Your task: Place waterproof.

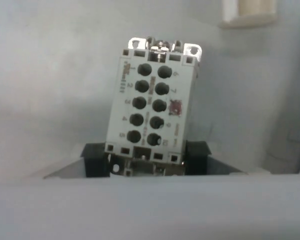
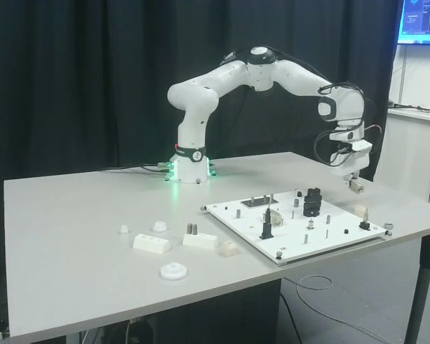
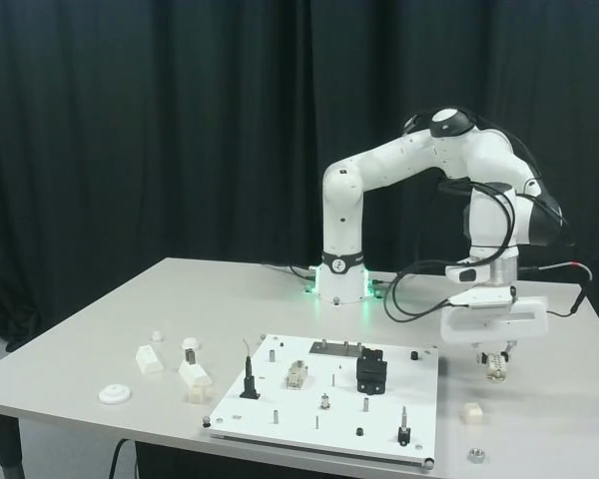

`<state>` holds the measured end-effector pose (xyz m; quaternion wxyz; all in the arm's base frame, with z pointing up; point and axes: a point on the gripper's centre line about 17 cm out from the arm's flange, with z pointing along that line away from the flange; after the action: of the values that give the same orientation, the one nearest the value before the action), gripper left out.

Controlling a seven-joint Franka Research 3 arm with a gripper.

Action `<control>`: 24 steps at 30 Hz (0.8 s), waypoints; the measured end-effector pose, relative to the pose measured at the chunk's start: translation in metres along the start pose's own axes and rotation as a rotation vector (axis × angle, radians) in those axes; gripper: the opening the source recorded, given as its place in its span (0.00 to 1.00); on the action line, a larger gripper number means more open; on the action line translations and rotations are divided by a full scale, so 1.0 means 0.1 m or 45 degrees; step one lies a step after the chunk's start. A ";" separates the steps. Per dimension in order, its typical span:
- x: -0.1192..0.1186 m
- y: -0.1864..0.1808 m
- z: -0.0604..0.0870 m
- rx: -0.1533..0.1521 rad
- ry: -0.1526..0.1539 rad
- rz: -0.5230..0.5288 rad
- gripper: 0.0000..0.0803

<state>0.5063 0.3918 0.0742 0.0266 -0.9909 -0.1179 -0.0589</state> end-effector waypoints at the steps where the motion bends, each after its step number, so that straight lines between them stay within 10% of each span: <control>1: 0.00 0.02 0.00 -0.006 0.007 0.012 0.40; 24: -0.05 0.05 0.31 0.040 0.081 0.172 0.40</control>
<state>0.5060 0.3876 0.0422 0.0497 -0.9937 -0.0509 -0.0867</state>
